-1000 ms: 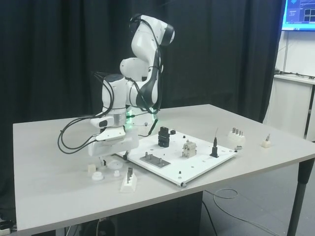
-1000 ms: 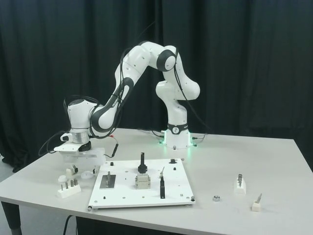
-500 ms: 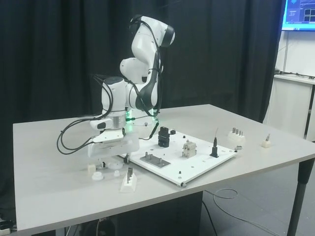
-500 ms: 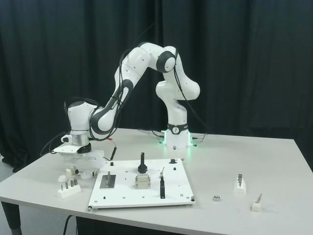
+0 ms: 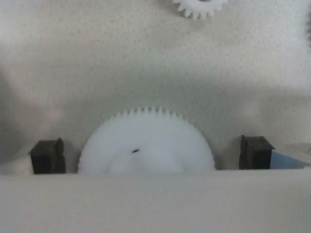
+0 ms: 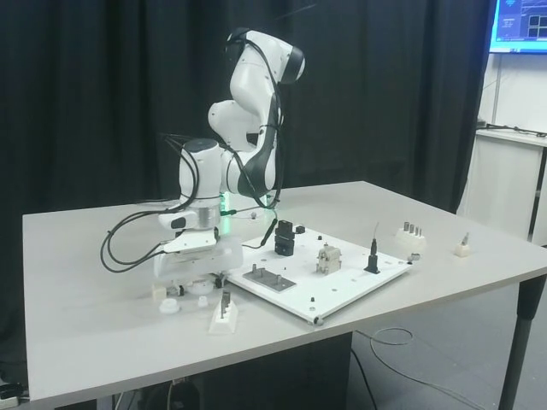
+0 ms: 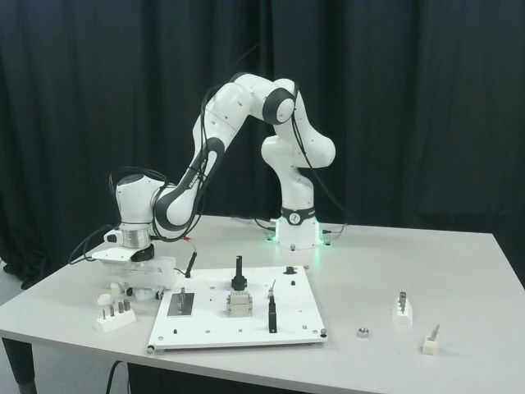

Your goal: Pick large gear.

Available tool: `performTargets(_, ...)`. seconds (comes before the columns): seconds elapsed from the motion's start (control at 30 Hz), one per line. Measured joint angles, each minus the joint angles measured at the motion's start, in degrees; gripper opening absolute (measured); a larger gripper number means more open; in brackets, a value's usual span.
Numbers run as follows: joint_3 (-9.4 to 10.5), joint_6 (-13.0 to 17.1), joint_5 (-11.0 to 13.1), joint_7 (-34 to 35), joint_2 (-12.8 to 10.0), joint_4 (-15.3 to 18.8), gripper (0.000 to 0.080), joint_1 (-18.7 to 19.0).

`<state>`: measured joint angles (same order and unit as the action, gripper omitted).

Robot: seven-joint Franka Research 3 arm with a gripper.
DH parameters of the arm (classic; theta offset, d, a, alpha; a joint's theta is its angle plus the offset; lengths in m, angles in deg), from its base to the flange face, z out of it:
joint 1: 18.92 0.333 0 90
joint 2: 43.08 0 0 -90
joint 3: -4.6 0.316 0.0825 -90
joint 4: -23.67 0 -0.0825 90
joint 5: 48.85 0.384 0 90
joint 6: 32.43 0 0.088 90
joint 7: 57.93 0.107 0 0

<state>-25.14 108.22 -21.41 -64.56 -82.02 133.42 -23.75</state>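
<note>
Item: large gear [image 5: 146, 143], white, toothed, lying flat on the grey table [image 6: 94, 256] with its axis upright and a small dark mark near its centre; being round, it shows no long axis. It sits between the two black fingertips of the gripper [image 5: 150, 155], which stand apart on either side of it, neither touching its rim: open, holding nothing. Second, smaller white gear [image 5: 199, 6] lies apart on the table. Holders: white block [image 7: 115, 318] near the table's front edge, carrying upright pins; white board [image 7: 238, 316] beside it, bearing a grey plate, a black post and small fixtures. In both room views the arm [image 7: 238, 123] reaches down low beside the board.
</note>
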Motion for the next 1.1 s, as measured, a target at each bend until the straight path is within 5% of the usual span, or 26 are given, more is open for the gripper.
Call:
performTargets(0.47,-0.47,-0.37,-0.56,0.0,0.0,0.2,0.08,0.01)
performTargets(0.5,-0.47,-0.49,-0.56,0.0,0.01,0.2,0.0683,0.02)
performTargets(0.67,-0.46,-0.87,-0.56,0.0,0.09,0.2,0.0683,0.1)
performTargets(0.7,-0.46,-0.97,-0.56,0.0,0.11,0.2,0.0596,0.12)
performTargets(1.1,-1.04,-3.02,-1.55,-0.38,1.81,-0.2,0.0597,0.8)
